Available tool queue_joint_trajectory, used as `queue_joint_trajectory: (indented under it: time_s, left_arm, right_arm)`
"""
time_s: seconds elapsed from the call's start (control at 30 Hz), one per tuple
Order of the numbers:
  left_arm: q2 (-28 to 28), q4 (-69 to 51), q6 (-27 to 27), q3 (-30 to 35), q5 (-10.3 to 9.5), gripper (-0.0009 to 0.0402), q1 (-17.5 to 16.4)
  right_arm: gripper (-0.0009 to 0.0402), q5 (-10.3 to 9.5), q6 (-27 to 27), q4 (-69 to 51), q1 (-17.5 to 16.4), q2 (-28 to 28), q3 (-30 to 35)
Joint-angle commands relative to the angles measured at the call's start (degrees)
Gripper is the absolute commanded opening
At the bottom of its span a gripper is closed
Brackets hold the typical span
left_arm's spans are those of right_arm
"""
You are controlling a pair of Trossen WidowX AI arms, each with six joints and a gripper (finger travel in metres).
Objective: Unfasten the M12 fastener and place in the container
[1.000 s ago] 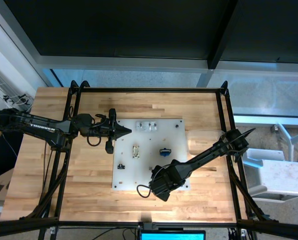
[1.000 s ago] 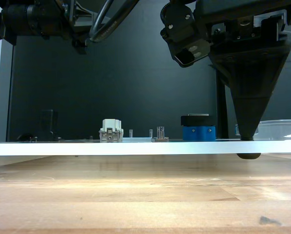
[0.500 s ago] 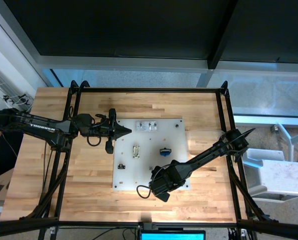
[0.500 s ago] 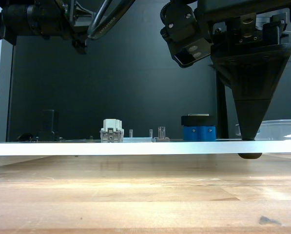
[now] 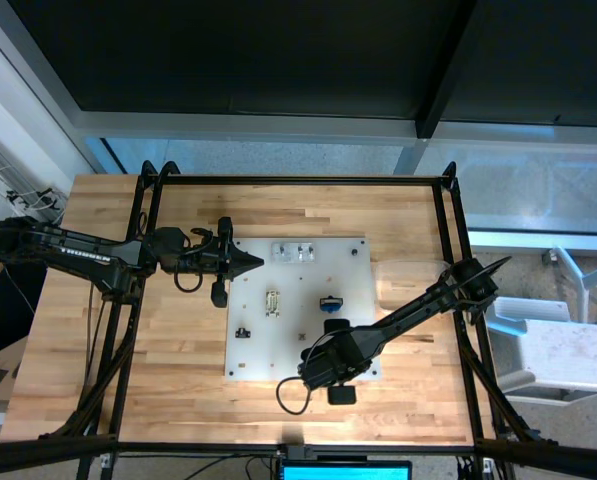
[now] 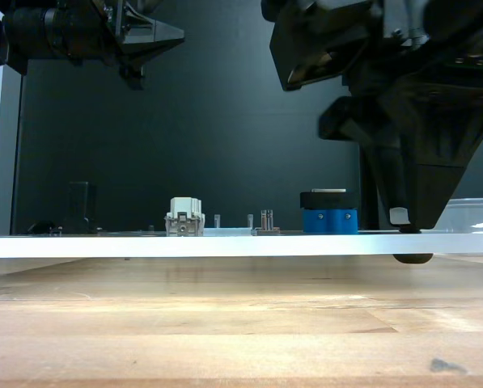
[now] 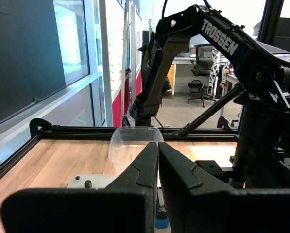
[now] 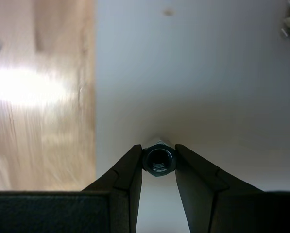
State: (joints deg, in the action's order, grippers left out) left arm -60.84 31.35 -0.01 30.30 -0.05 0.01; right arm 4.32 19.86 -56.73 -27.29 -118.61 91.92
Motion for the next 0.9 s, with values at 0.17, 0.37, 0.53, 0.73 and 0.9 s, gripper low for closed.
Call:
queue_joint_trajectory:
  time_s: [0.17, 0.37, 0.53, 0.73, 0.9]
  left_arm:
    - [-0.02, 0.00, 0.00, 0.02, 0.02, 0.0000, -0.02]
    - [-0.02, 0.00, 0.00, 0.02, 0.02, 0.0000, 0.00]
    - [-0.02, 0.00, 0.00, 0.02, 0.02, 0.0000, -0.02]
    - [-0.02, 0.00, 0.00, 0.02, 0.02, 0.0000, 0.00]
    - [-0.02, 0.00, 0.00, 0.02, 0.02, 0.0000, -0.02]
  right_arm:
    - [0.0012, 0.11, -21.79, 0.42, 0.02, 0.11, 0.15]
    - [0.0012, 0.13, -36.52, 0.46, 0.04, 0.48, 0.15]
    - [0.0012, 0.17, -49.96, 0.42, 0.04, 1.07, 0.15]
    - [0.0012, 0.15, -61.11, 0.33, 0.04, 1.29, 0.13]
    - [0.0012, 0.13, -62.60, -0.04, 0.20, 2.01, 0.13]
